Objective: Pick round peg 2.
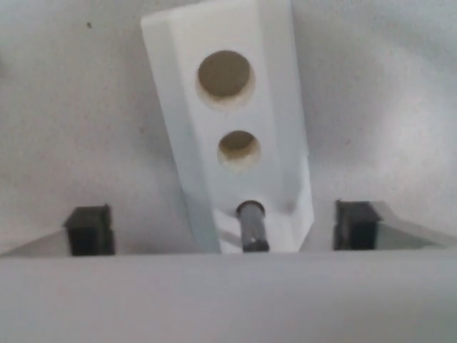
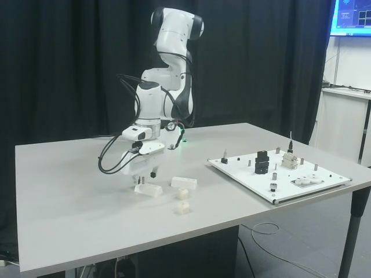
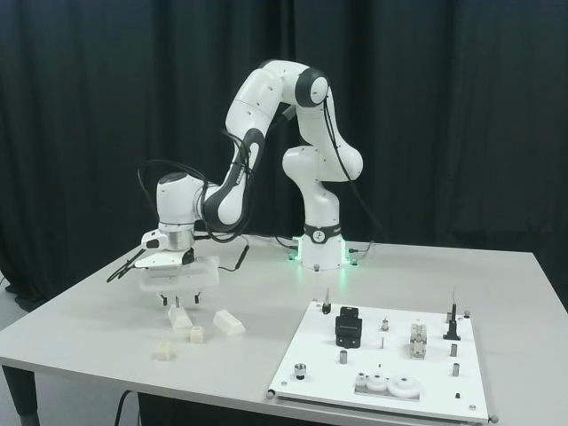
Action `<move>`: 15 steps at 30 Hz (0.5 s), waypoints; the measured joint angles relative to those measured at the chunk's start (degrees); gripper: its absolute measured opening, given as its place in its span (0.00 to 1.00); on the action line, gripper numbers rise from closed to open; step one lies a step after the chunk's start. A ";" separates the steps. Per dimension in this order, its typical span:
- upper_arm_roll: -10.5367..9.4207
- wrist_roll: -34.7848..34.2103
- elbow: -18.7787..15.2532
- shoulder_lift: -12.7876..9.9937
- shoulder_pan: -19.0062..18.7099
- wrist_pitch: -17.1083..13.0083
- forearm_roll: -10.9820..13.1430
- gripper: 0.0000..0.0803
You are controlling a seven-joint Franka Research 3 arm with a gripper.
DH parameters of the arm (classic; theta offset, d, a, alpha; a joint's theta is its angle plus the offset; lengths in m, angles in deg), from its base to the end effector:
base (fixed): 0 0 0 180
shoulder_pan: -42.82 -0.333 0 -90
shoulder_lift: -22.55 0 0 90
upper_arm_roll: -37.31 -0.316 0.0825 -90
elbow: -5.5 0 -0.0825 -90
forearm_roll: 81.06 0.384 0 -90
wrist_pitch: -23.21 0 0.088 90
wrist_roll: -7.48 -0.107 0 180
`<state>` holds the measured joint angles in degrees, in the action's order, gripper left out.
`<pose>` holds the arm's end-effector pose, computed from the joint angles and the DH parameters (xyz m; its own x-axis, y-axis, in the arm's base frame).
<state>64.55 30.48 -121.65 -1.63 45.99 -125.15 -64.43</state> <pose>0.4690 -0.2869 0.2047 0.9426 -0.3338 0.0032 -0.3337 -0.9419 0.0388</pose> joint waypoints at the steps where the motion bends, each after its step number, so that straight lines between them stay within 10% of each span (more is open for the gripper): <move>1: 0.06 0.00 0.01 0.04 0.00 -0.04 0.00 0.87; 5: 0.30 -0.01 0.05 0.14 0.00 -0.18 0.02 0.87; 6: 0.35 -0.01 0.06 0.17 0.00 -0.19 0.02 0.69; 14: 0.66 -0.01 0.08 0.43 0.00 -0.24 0.02 0.69; 15: 0.69 -0.01 0.08 0.45 0.01 -0.24 0.02 0.28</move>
<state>65.24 30.47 -121.57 -1.18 46.00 -125.38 -64.41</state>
